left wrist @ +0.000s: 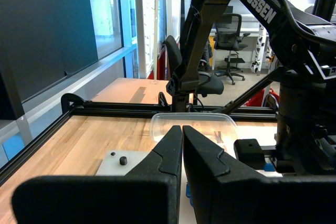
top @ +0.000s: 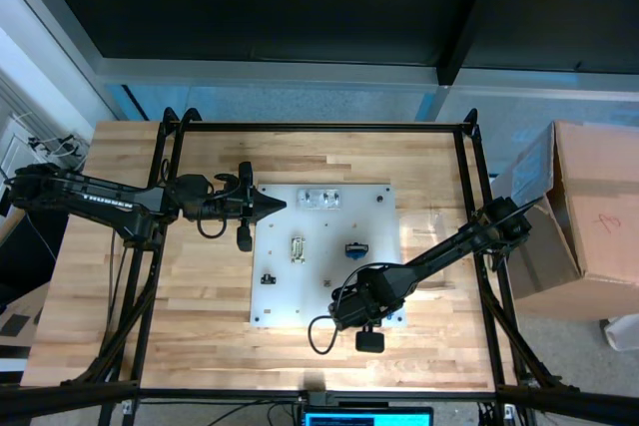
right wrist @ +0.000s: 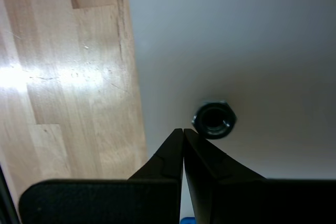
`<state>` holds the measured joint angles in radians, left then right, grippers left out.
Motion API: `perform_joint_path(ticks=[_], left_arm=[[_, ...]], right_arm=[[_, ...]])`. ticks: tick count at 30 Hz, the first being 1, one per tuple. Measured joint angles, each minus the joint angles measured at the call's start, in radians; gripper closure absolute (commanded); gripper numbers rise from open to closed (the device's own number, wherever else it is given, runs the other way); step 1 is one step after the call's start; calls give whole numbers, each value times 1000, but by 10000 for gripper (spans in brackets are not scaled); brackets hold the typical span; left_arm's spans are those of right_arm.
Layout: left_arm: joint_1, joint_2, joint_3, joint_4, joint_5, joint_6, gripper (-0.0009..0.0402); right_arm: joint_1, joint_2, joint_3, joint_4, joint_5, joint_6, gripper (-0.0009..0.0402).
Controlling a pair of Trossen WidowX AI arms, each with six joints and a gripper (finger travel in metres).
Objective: Unfasten the M12 nut and place it in the container
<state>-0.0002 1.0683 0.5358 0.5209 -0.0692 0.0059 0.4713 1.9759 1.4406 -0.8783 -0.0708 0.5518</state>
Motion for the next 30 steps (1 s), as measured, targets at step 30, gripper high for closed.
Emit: perform_joint_path(ticks=[30], left_arm=[[0, 0, 0, 0, 0, 0, 393]], right_arm=[[2, -64, 42, -117, 36, 63, 393]])
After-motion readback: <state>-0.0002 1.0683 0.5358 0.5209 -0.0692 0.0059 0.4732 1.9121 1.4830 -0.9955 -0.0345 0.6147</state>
